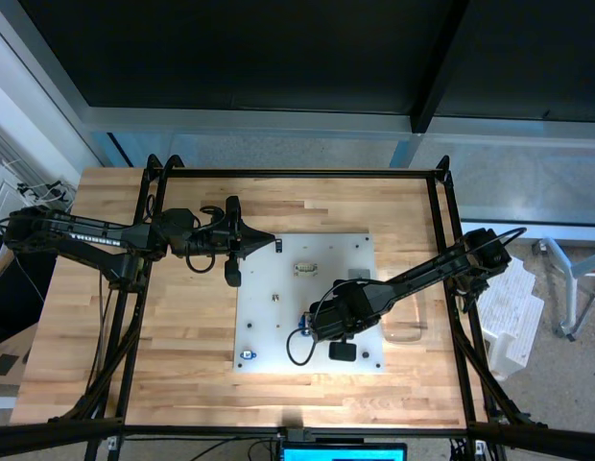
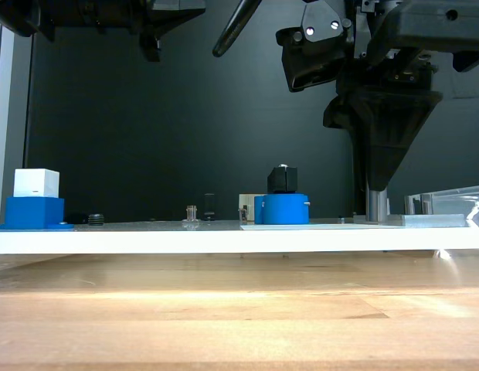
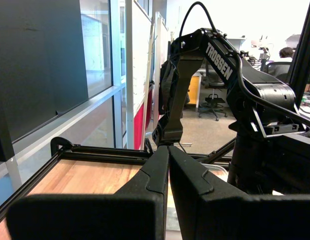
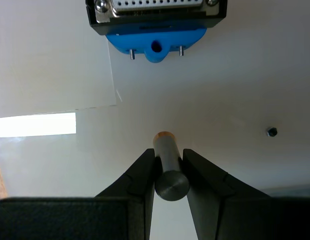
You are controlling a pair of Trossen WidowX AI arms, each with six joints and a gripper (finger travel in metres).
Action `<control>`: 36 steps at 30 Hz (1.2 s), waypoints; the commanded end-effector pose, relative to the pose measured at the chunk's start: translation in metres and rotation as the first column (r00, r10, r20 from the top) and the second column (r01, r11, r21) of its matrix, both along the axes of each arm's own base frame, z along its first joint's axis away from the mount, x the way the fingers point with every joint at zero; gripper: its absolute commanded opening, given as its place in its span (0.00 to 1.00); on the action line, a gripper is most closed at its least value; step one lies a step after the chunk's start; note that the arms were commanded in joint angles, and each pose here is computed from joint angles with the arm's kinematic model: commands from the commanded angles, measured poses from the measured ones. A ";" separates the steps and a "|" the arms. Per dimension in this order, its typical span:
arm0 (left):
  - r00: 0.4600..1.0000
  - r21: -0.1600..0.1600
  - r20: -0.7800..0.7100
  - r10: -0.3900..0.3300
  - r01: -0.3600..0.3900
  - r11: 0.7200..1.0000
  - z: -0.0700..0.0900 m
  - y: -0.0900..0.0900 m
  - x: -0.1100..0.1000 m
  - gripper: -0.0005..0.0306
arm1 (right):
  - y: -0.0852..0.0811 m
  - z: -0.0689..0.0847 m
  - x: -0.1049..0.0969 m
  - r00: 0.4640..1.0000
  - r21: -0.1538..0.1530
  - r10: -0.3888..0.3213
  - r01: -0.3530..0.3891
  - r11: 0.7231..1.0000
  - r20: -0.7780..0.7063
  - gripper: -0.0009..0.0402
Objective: Pick the 16mm cylinder and install on the taskboard
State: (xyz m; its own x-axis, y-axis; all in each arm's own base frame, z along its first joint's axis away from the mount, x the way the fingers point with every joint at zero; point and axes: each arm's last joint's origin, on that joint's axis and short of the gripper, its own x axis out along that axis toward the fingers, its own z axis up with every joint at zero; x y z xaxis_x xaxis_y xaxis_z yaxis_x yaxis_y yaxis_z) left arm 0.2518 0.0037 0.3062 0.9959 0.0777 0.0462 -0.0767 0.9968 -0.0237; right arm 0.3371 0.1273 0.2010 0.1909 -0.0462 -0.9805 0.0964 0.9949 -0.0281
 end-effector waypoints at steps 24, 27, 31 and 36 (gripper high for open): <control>1.000 0.000 0.000 0.000 0.000 1.000 0.000 0.000 0.000 0.02 | 0.000 -0.002 -0.001 1.000 0.000 0.000 0.000 1.000 -0.003 0.05; 1.000 0.000 0.000 0.000 0.000 1.000 0.000 0.000 0.000 0.02 | 0.000 -0.002 -0.001 1.000 0.004 0.001 -0.001 1.000 -0.004 0.05; 1.000 0.000 0.000 0.000 0.000 1.000 0.000 0.000 0.000 0.02 | 0.000 -0.002 -0.001 1.000 0.006 0.002 -0.002 1.000 -0.006 0.05; 1.000 0.000 0.000 0.000 0.000 1.000 0.000 0.000 0.000 0.02 | 0.000 -0.002 -0.001 1.000 0.007 0.002 -0.002 1.000 -0.005 0.10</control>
